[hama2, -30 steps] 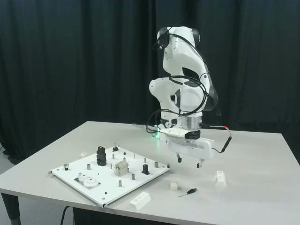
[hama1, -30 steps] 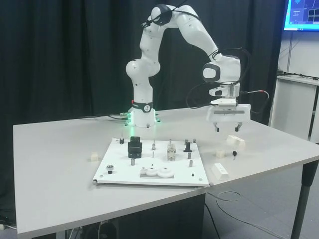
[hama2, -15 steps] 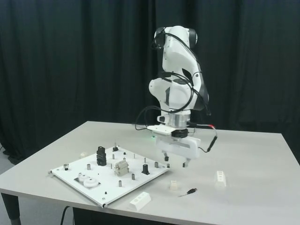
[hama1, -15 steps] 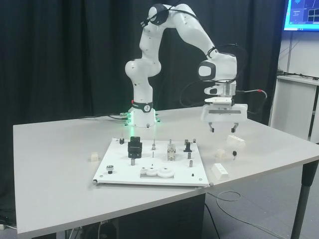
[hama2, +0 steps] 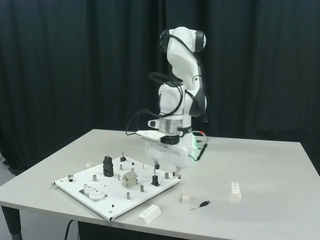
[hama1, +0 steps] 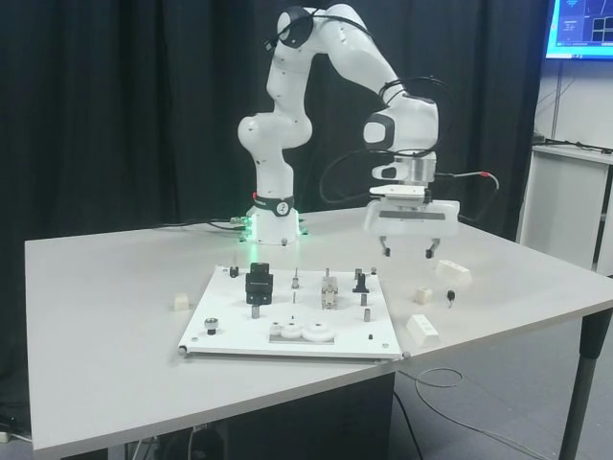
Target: Remove square peg 3.
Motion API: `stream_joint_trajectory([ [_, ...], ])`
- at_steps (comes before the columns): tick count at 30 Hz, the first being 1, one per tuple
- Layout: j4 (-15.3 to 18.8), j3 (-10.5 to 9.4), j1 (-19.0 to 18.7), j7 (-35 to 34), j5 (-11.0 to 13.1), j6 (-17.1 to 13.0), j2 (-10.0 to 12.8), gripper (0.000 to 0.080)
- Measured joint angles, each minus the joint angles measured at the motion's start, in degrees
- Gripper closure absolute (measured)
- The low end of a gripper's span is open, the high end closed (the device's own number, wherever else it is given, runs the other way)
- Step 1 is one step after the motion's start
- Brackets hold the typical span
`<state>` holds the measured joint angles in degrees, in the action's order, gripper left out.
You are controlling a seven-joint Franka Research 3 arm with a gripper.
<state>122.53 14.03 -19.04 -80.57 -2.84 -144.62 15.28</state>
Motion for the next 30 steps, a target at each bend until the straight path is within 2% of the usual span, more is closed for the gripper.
stream_joint_trajectory([
  [16, -0.2, 0.00, 6.2, 4.1, 0.0, 0.0, 0.2, 0.0003],
  [30, -0.3, 0.00, 8.2, 5.8, 0.0, -1.3, 2.1, 0.0003],
])
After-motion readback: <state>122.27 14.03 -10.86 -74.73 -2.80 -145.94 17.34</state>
